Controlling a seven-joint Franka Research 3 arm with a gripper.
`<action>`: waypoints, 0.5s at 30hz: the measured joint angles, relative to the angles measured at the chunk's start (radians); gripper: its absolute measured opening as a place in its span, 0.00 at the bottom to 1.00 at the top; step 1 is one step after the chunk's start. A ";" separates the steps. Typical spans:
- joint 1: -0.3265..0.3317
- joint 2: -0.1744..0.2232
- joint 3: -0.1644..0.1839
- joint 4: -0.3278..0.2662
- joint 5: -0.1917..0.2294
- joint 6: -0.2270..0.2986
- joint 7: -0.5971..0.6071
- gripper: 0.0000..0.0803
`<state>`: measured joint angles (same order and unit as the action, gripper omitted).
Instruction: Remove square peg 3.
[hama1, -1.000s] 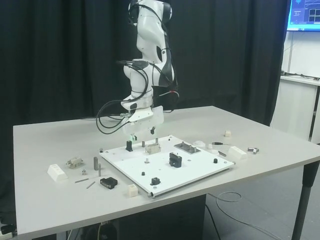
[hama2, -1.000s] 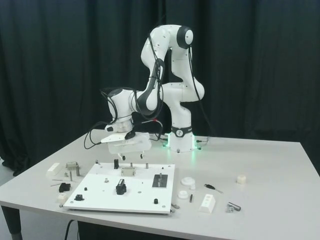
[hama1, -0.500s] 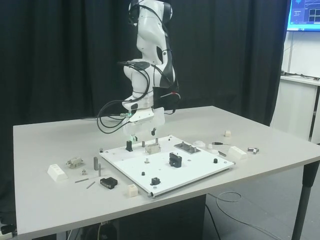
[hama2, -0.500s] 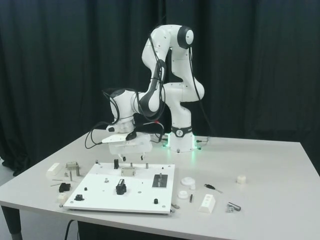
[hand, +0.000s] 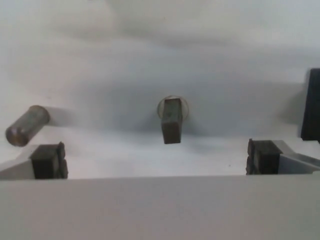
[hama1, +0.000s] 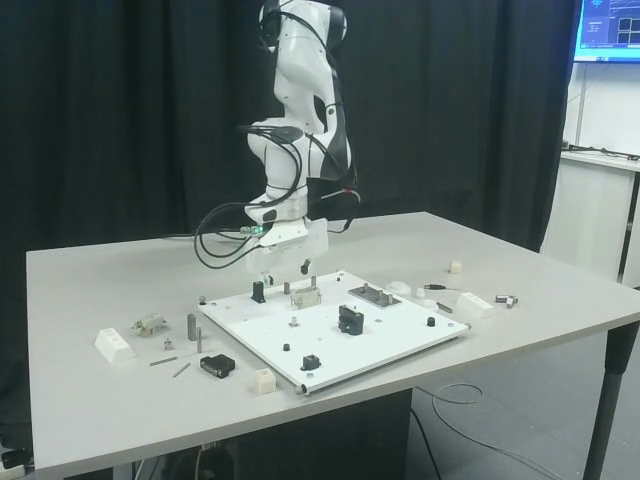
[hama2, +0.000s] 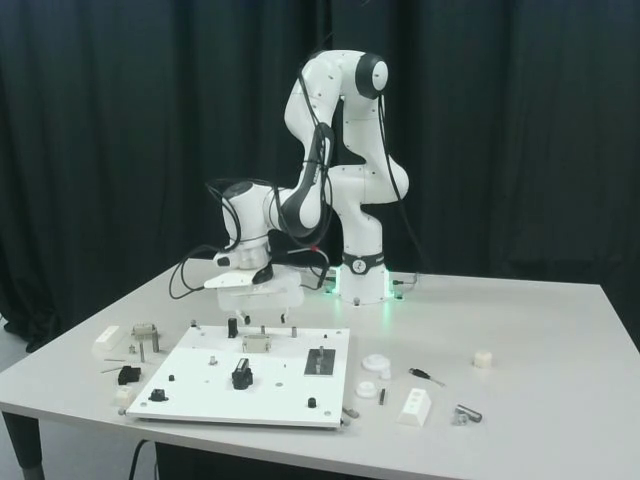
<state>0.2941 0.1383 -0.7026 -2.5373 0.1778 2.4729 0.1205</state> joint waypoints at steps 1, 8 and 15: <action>0.000 0.002 0.000 0.000 -0.002 0.003 0.000 1.00; 0.000 0.016 -0.002 -0.002 -0.003 0.014 0.003 1.00; 0.000 0.024 -0.002 -0.002 -0.003 0.023 0.015 1.00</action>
<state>0.2941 0.1618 -0.7047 -2.5395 0.1748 2.4956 0.1355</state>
